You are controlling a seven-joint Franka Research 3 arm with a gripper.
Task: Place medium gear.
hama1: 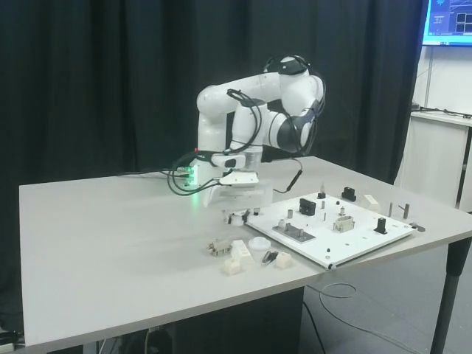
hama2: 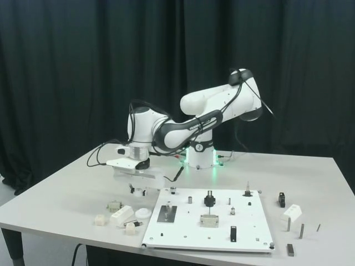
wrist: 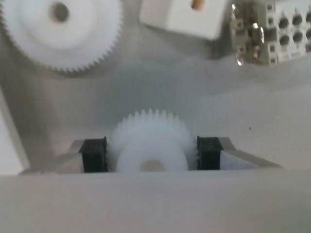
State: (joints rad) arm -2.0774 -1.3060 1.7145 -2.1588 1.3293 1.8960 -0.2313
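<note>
**Medium gear clamped between the fingers, low over the table**

The gripper [wrist: 152, 154] is closed on the medium gear [wrist: 151, 141]: in the wrist view each black finger pad [wrist: 94, 155] presses against the white toothed rim from opposite sides, and the gear's hub sits midway between them. Beyond the fingertips, well apart from the held gear, a large gear [wrist: 60, 31] lies flat on the grey table [wrist: 218, 102]. Next to it, farther from the fingers, are a white block [wrist: 182, 14] and a connector [wrist: 262, 34] with rows of holes.

In the first room view the gripper [hama1: 237, 215] hangs low over the table [hama1: 103, 228], just beside the near edge of the white assembly board [hama1: 332, 247]. The loose parts, including the large gear [hama1: 259, 243], lie a little ahead of the fingers. The second room view shows the gripper [hama2: 137, 190] close above the table, beside the board's corner [hama2: 166, 194], with the medium gear [hama2: 138, 192] at the fingertips.
</note>
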